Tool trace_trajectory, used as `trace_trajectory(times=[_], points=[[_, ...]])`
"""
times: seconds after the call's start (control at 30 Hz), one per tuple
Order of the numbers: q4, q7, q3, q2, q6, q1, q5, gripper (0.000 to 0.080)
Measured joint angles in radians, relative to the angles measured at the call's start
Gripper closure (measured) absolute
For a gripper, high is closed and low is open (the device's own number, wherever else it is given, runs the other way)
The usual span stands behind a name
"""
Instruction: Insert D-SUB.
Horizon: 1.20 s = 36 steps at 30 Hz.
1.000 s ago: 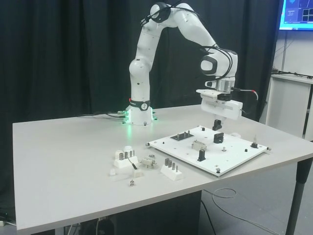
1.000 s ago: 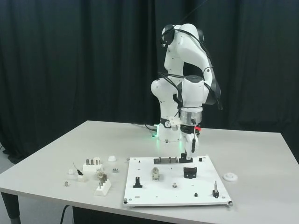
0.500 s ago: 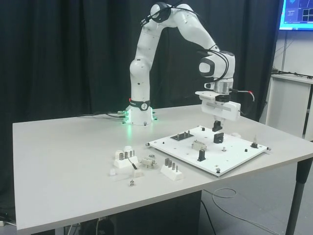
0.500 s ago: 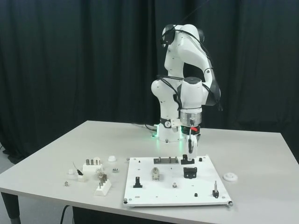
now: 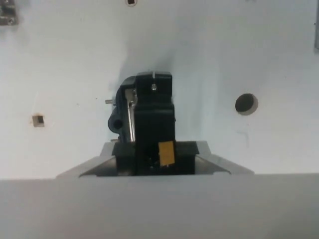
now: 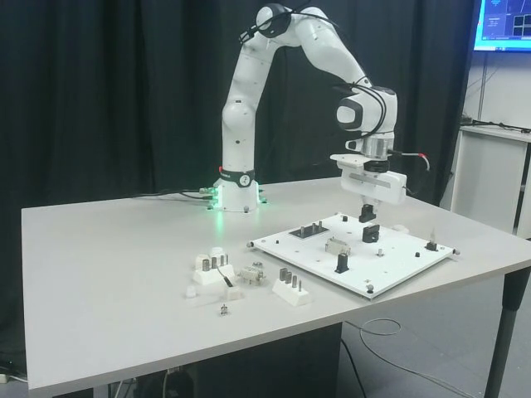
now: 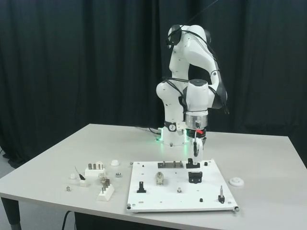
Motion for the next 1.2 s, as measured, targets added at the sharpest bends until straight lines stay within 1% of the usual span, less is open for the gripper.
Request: trace_trajectory(times=[0.17,0.3,0.53,0.7,0.83,0.93,1.07,1.2], points=[[-0.002,0.001,-0.04,0.009,0.0,0.043,0.011,0.0648],[-0.002,0.001,-0.081,0.024,0.004,0.081,0.04,0.0648],[-0.001,-0.013,-0.166,0.059,0.015,0.162,0.096,0.0648],[0.0,-0.032,-0.239,0.082,0.007,0.239,0.125,0.0648],[0.003,-0.044,-0.312,0.091,-0.04,0.315,0.132,0.0648],[0.012,-0.049,-0.378,0.093,-0.102,0.387,0.132,0.0648],[0.029,-0.059,-0.47,0.097,-0.2,0.492,0.132,0.0648],[0.047,-0.074,-0.56,0.109,-0.288,0.602,0.132,0.0648]])
